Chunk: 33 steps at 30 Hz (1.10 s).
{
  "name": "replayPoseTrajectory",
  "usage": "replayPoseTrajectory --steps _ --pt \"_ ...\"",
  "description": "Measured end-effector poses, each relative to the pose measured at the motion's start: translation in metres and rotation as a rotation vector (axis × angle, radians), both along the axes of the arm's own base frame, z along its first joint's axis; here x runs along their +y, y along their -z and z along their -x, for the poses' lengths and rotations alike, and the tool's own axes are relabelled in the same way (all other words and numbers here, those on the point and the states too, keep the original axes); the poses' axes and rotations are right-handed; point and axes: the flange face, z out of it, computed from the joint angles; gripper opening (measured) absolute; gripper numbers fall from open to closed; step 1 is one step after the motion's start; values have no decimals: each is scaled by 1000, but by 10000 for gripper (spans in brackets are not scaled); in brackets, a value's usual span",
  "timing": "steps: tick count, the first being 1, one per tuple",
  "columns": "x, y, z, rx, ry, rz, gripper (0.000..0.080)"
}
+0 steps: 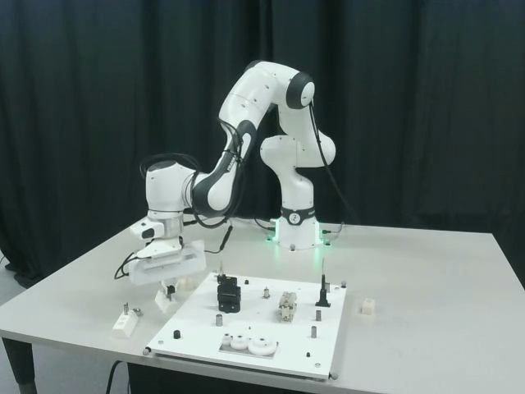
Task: Pick square peg 1.
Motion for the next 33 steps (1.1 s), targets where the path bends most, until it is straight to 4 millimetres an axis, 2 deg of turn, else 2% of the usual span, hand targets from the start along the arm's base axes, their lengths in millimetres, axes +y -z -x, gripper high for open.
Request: replayPoseTrajectory --steps 14,33 --pt "-6 -10 -6 8 14 -11 24" --pt "-17 -47 -19 80 84 -37 24"
